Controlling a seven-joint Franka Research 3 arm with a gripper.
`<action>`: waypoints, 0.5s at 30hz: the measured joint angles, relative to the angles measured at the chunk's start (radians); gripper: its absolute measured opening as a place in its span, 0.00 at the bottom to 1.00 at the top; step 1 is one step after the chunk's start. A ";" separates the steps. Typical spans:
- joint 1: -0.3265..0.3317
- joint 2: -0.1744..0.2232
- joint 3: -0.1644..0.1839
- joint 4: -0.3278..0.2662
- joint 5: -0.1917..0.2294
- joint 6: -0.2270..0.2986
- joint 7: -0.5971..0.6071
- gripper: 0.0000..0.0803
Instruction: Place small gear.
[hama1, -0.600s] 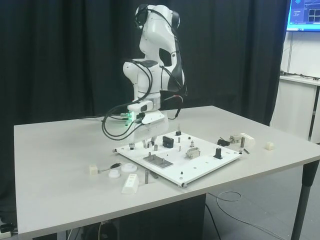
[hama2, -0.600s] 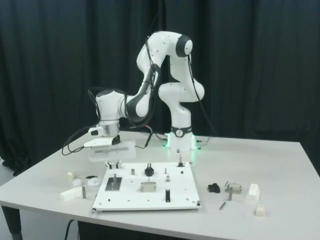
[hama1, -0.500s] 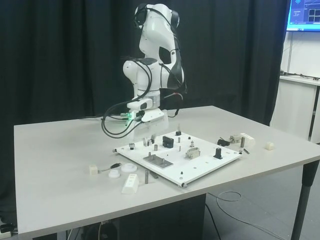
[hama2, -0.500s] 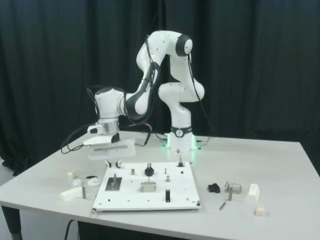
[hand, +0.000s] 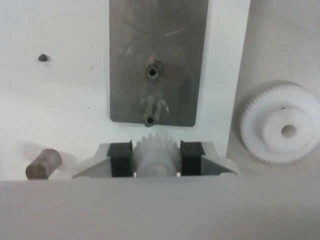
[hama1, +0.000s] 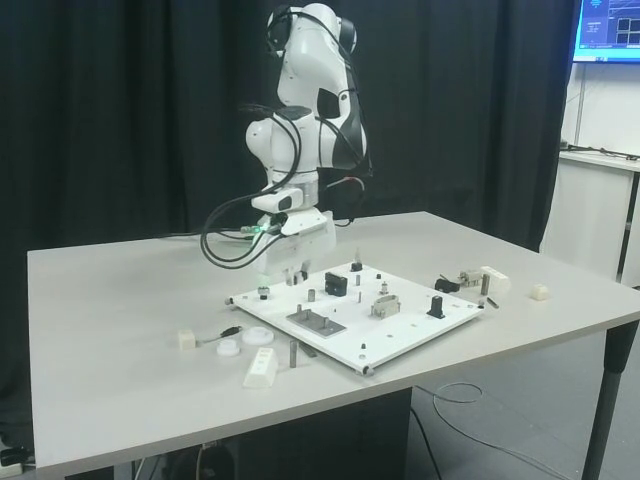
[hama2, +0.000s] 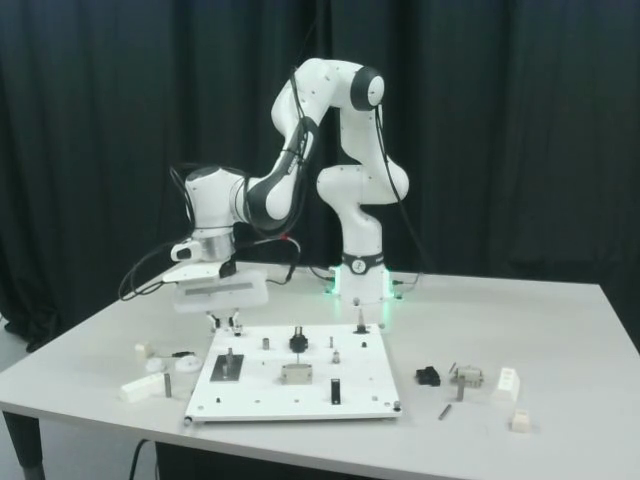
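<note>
**A:** White teeth showing between the black pads (hand: 120, 158) in the wrist view. Small gear (hand: 157, 155) pinched there?

**B:** Yep. Gripper (hand: 157, 159) clamped on the small gear, one pad touching each side. Held up in the air above the white board (hand: 60, 115), nothing seated.

**A:** And under it?

**B:** Grey metal plate (hand: 158, 60) set into the board, with two small holes and a short peg (hand: 150, 107) standing on it. Off the board's edge, a big gear (hand: 282, 129) lying flat on the grey table (hand: 285, 45). Also a short stubby pin (hand: 43, 163) standing on the board, to the other side of the gripper.

**A:** Room cameras agree?

**B:** Pretty much. From the first room view, gripper (hama1: 296, 268) hanging above the back left corner of the board (hama1: 400, 325), arm (hama1: 305, 110) bent over it. Plate (hama1: 317, 322) nearer the front edge. Gear itself too tiny to pick out from there. Same from the second room view: gripper (hama2: 226, 320) over the board's far left corner, just behind the plate (hama2: 228, 368), not touching the board (hama2: 300, 395).

**A:** Other bits on the table?

**B:** Big gear (hama1: 257, 337) and a white block (hama1: 260, 368) left of the board, a few loose parts (hama1: 478, 279) well apart on the right.
</note>
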 joint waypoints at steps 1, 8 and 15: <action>0.000 0.000 -0.001 0.001 -0.003 0.000 0.000 0.25; -0.001 0.004 -0.024 0.009 -0.034 0.015 -0.029 0.25; -0.017 0.039 -0.062 0.035 -0.041 0.081 -0.119 0.25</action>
